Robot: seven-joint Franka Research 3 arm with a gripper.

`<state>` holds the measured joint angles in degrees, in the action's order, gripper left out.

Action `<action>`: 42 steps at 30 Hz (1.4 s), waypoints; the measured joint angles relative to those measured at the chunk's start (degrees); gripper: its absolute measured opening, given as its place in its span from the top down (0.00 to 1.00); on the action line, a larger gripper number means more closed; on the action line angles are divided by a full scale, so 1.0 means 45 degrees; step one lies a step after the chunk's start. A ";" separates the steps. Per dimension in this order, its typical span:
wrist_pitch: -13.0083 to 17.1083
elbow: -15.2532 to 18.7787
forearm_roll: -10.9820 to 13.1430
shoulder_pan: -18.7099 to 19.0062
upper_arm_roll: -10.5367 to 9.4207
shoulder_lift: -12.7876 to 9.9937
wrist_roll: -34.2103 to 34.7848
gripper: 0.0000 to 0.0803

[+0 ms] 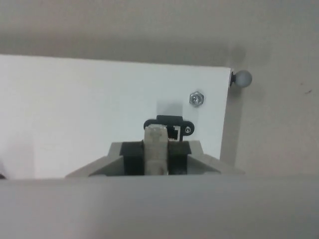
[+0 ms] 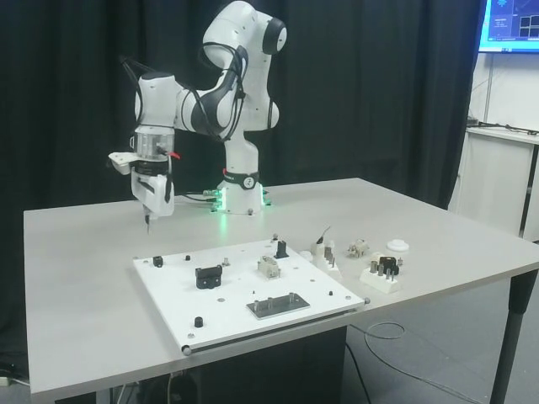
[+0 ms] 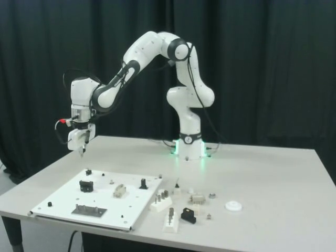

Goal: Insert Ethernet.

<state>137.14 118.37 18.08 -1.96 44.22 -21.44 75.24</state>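
Observation:
My gripper point(image 1: 156, 160) is shut on a grey-white Ethernet plug point(image 1: 156, 142), held upright between black pads point(image 1: 130, 157). The gripper point(image 2: 147, 219) hangs well above the table, over the far left corner of the white board point(image 2: 168, 290). In the second room view the gripper point(image 3: 81, 151) sits above the board point(image 3: 60, 202). The black Ethernet socket point(image 1: 172, 128) is bolted on the board just beyond the plug's tip, apart from it. From the room cameras the socket point(image 2: 208, 276) point(image 3: 86, 185) lies below and nearer than the gripper.
A nut point(image 1: 197, 98) and a grey ball knob point(image 1: 243, 78) mark the board's corner. The board also carries a black peg point(image 2: 280, 249), a small connector block point(image 2: 269, 267) and a grey metal plate point(image 2: 272, 305). White part holders point(image 2: 381, 273) and a white disc point(image 2: 397, 245) stand beside it.

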 joint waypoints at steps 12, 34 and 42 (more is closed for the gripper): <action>-0.0076 0.0038 0.0279 -0.0011 -0.0033 -0.0193 0.0662 0.88; -0.0085 0.0051 0.0507 0.0014 -0.0252 -0.0519 0.0970 0.88; 0.0064 0.0124 0.0578 0.0006 -0.0249 -0.0611 0.0979 0.88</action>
<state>137.43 118.93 20.68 -1.93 43.10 -24.19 79.64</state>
